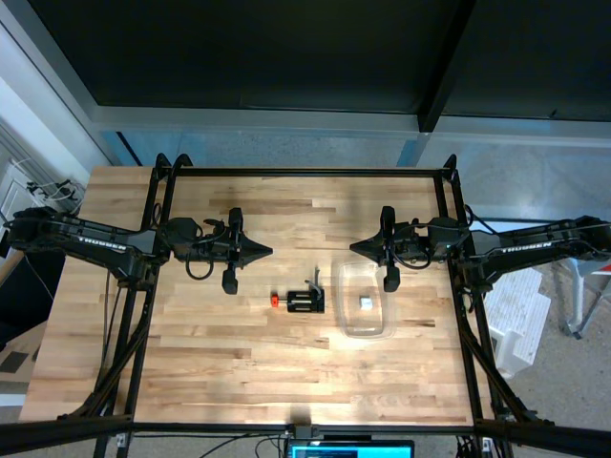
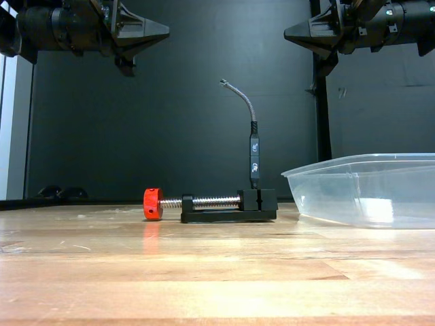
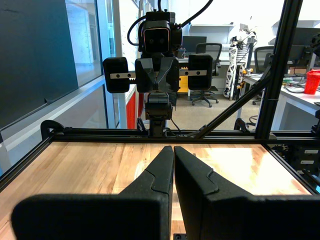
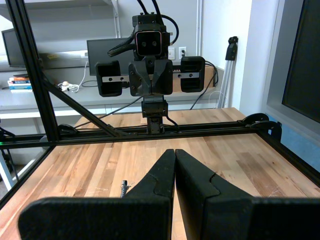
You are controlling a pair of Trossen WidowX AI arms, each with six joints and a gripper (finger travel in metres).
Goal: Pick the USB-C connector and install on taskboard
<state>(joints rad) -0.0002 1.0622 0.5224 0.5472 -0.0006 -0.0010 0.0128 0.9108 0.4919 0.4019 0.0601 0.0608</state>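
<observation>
Robotics lab: left gripper (image 1: 269,252), right gripper (image 1: 352,247) hang above a black-framed wooden table (image 1: 239,353); office chairs (image 3: 212,49), desks (image 3: 295,93), monitor (image 4: 102,50) beyond.

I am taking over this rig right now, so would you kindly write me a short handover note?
Left tool: shut, empty, held high to the left of the taskboard.
Right tool: shut, empty, held high on the right, toward the clear tray.
USB-C connector: stands upright in the taskboard, with its tail bent at the top.
Done: the connector looks installed.
Left: probably only a check that it is fully seated.
</observation>
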